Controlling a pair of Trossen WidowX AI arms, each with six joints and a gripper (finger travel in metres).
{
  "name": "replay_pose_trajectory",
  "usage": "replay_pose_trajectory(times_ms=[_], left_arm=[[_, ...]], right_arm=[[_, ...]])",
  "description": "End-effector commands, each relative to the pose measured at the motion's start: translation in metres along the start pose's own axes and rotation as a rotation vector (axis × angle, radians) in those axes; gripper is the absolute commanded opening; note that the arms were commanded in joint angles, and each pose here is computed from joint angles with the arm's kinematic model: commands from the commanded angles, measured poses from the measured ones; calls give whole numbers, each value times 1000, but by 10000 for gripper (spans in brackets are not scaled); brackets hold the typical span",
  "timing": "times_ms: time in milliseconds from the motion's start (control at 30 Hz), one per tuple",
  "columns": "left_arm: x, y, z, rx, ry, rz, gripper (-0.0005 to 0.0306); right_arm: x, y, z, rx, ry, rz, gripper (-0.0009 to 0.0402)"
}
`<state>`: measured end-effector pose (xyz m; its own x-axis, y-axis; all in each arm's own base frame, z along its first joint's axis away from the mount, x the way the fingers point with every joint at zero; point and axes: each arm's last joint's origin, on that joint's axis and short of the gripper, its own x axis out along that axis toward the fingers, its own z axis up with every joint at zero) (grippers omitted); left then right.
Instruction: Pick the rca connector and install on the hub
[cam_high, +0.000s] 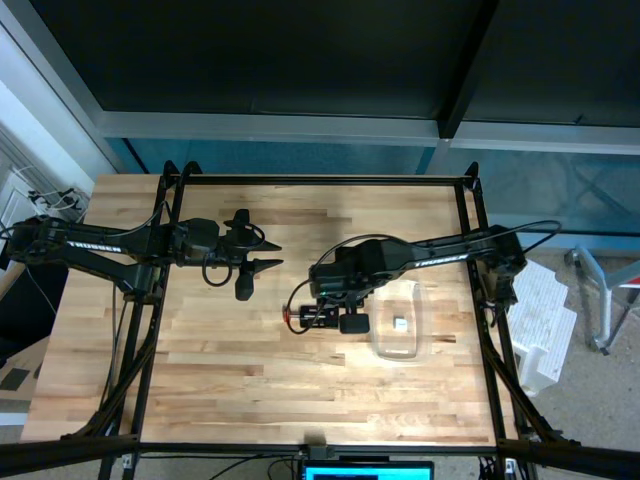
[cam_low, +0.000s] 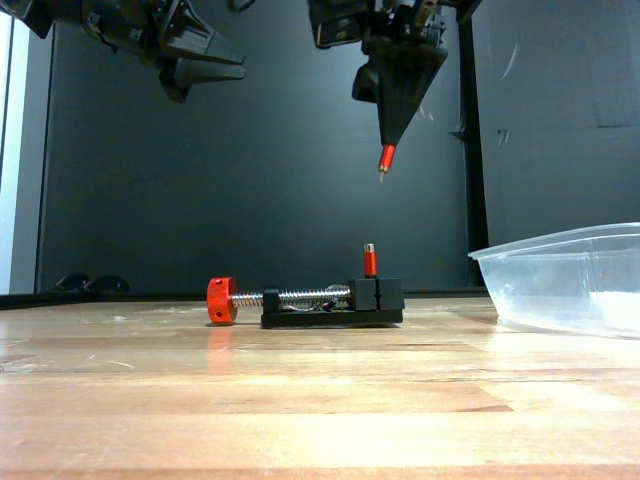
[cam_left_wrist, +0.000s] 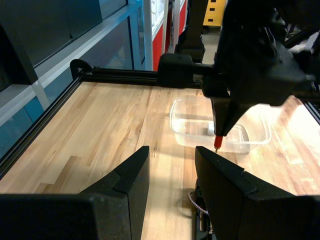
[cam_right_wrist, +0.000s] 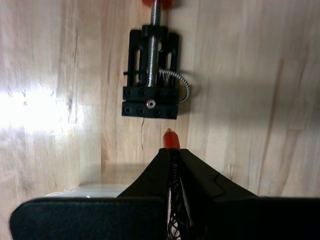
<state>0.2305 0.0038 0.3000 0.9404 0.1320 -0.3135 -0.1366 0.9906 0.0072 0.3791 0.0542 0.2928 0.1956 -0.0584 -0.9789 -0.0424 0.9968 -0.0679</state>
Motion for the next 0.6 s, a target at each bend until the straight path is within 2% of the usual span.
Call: replay_pose_trajectory(times_ms=[33, 300, 600], left_arm=[[0, 0, 0, -1, 0, -1, 122], [0, 0, 0, -1, -1, -2, 122], [0, 0, 0, -1, -1, -1, 122]], right_arm=[[6, 2, 7, 3, 22, -2, 0], [24, 5, 21, 9, 81, -7, 0], [37, 10, 26, -4, 120, -6, 0]])
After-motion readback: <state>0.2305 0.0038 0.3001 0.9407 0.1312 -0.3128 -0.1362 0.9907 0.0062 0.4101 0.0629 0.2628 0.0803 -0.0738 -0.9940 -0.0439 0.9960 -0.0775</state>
